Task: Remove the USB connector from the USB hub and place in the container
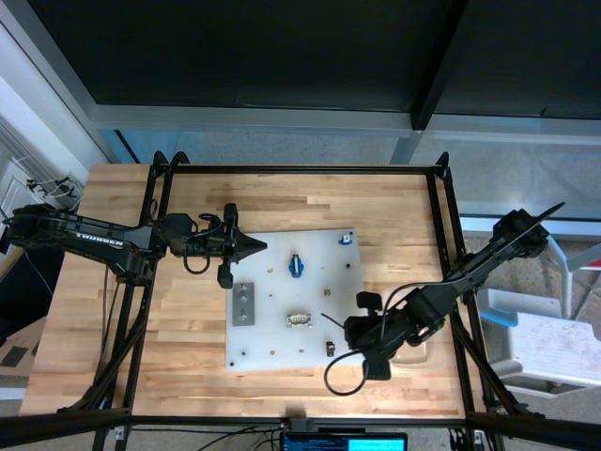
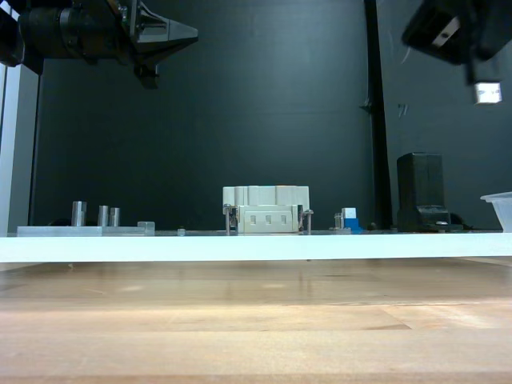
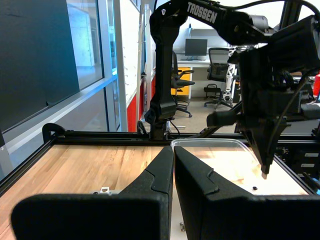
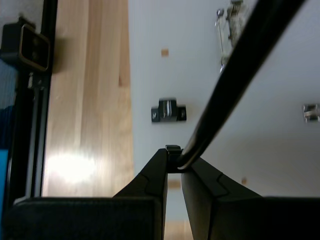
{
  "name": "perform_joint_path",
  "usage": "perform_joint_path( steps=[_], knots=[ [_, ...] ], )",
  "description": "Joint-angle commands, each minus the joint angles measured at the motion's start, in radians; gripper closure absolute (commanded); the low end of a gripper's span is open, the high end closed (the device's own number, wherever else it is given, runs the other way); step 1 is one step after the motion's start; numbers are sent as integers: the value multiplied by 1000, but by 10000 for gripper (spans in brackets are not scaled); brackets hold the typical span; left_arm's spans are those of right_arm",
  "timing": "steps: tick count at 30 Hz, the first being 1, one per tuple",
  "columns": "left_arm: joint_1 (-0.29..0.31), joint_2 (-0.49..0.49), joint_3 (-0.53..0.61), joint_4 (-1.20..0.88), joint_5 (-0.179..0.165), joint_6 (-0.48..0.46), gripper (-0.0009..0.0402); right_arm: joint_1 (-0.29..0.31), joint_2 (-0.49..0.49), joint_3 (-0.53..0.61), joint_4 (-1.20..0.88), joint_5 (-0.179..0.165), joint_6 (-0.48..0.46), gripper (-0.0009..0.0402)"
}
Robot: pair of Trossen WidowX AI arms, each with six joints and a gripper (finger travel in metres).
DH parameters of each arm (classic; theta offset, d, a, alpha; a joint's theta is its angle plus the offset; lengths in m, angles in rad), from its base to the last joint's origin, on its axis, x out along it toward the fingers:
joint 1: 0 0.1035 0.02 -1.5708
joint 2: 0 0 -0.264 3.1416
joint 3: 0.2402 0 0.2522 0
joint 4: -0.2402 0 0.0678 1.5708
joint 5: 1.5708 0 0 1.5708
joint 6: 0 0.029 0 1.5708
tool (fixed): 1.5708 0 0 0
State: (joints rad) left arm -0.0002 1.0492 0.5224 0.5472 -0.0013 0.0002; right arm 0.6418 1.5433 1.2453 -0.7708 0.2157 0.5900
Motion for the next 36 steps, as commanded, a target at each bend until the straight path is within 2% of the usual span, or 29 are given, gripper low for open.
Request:
perform_joint_path(
  steps=[1, 10, 18, 27, 36],
  knots=[
    [0, 0, 0, 0, 0, 0, 392, 11, -26, -2, -44, 1, 8, 393],
    [0, 0, 0, 0, 0, 0, 392, 35, -160, -95, -108, 2, 93, 393],
    [0, 0, 0, 0, 0, 0, 392, 95, -270, -201, -112, 1, 209, 393],
    [0, 0, 0, 0, 0, 0, 392, 194, -356, -286, -179, 1, 347, 393],
    [0, 0, 0, 0, 0, 0, 392, 318, -381, -343, -221, -3, 461, 393]
  ],
)
